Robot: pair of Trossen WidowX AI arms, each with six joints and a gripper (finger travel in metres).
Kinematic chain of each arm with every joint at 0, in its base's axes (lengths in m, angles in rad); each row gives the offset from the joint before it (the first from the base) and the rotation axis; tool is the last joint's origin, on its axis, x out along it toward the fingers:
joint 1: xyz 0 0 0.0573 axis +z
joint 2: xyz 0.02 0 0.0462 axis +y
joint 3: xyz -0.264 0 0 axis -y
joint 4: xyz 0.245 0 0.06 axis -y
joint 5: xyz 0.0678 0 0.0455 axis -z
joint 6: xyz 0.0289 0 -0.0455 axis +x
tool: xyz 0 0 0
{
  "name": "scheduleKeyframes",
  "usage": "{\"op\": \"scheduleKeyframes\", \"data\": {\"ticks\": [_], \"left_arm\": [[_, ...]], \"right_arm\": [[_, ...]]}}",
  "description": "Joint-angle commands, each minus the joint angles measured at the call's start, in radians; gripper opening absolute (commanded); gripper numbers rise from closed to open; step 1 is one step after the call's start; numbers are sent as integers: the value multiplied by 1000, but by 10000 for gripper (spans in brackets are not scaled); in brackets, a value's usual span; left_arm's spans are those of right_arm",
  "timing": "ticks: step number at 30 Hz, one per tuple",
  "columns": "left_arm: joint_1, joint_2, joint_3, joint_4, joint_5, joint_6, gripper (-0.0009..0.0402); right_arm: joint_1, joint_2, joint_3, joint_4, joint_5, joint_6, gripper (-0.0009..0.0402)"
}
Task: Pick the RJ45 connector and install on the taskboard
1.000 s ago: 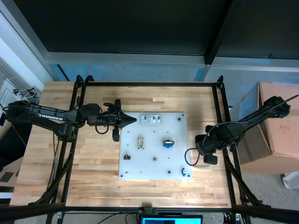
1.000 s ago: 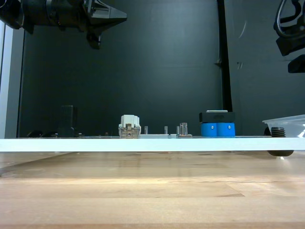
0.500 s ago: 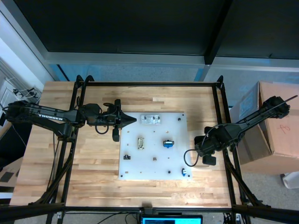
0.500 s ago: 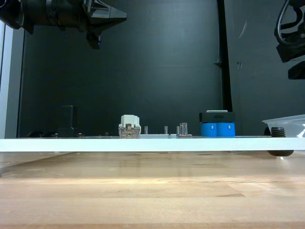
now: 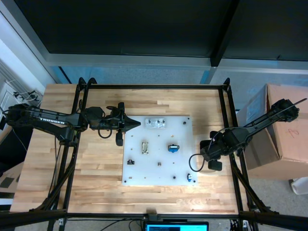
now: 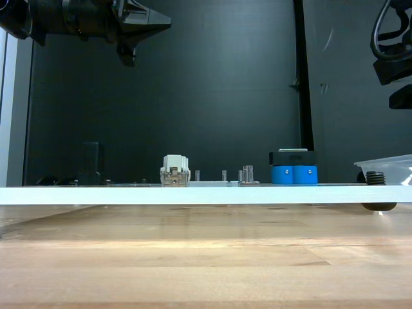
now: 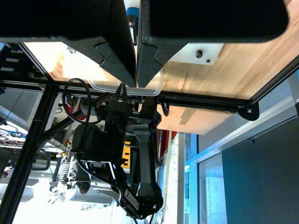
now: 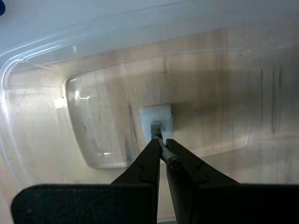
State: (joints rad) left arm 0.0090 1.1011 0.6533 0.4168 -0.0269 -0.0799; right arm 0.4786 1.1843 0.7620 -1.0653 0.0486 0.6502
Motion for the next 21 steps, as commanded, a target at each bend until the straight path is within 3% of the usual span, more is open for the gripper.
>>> {"op": "scheduleKeyframes", "data": {"ticks": [1,14,21], "left_arm": [[0,0,0,0,0,0,1],[0,0,0,0,0,0,1],[0,0,0,0,0,0,1]], "right_arm": [[0,-1,7,-7,2,0,34],[0,-11,33,-30,3,-6,138],[14,-114,13,-45,4,-11,170]]}}
